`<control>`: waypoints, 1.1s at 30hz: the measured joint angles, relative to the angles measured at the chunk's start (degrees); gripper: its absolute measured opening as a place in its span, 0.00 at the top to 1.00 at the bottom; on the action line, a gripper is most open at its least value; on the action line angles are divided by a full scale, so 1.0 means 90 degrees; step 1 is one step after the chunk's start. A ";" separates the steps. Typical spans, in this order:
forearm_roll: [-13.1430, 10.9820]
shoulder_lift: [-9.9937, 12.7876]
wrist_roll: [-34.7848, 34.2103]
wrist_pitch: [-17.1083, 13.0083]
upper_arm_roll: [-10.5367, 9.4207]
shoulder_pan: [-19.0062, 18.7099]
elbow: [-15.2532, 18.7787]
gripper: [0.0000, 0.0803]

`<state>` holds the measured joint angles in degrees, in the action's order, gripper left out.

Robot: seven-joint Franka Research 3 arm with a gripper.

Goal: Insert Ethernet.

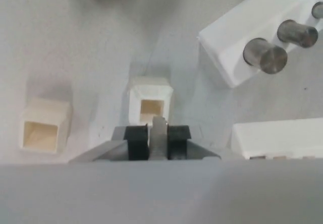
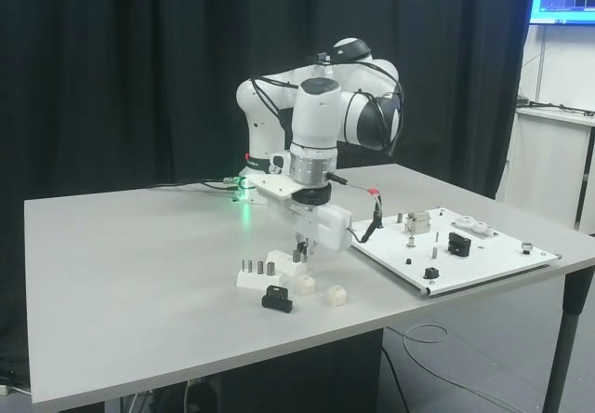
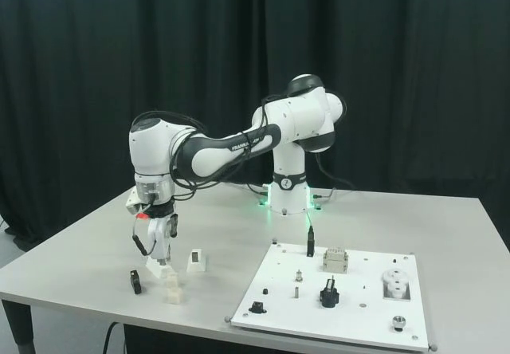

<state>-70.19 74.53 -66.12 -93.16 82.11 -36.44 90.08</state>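
Note:
In the wrist view my gripper [image 1: 158,139] is shut on a thin grey Ethernet plug [image 1: 159,129], which is pinched between the black pads [image 1: 137,142]. Just past the plug's tip stands a small white socket block [image 1: 150,102] with a square opening that faces up. The plug hangs above the block, at the edge of that opening. A second white socket block [image 1: 44,128] stands off to one side. In the room views the gripper [image 2: 299,248] [image 3: 162,258] hangs low over the white blocks near the table's front edge.
A white holder [image 1: 237,42] carrying metal pegs [image 1: 265,55] lies close by, and another white block [image 1: 277,138] sits beside the gripper. A black piece [image 2: 276,298] and a small white cube [image 2: 336,294] lie near the front edge. The white assembly board [image 2: 456,255] lies further along the table.

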 joint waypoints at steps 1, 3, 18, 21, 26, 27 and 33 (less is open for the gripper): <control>-0.0019 0.0000 0.0011 0.0027 0.0017 0.0000 0.0000 0.91; -0.0048 0.0000 0.0027 0.0055 0.0042 0.0000 0.0000 0.91; -0.0171 0.0000 0.0054 0.0065 0.0059 -0.0008 0.0000 0.91; -0.0177 0.0000 0.0077 0.0065 0.0059 -0.0014 0.0000 0.91; -0.0178 0.0000 0.0114 0.0054 0.0059 -0.0019 0.0000 0.91; -0.0178 0.0000 0.0122 0.0049 0.0059 -0.0019 0.0000 0.91; -0.0178 0.0000 0.0212 0.0026 0.0059 -0.0019 0.0000 0.91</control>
<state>-71.80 74.53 -64.21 -92.92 82.63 -36.61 90.08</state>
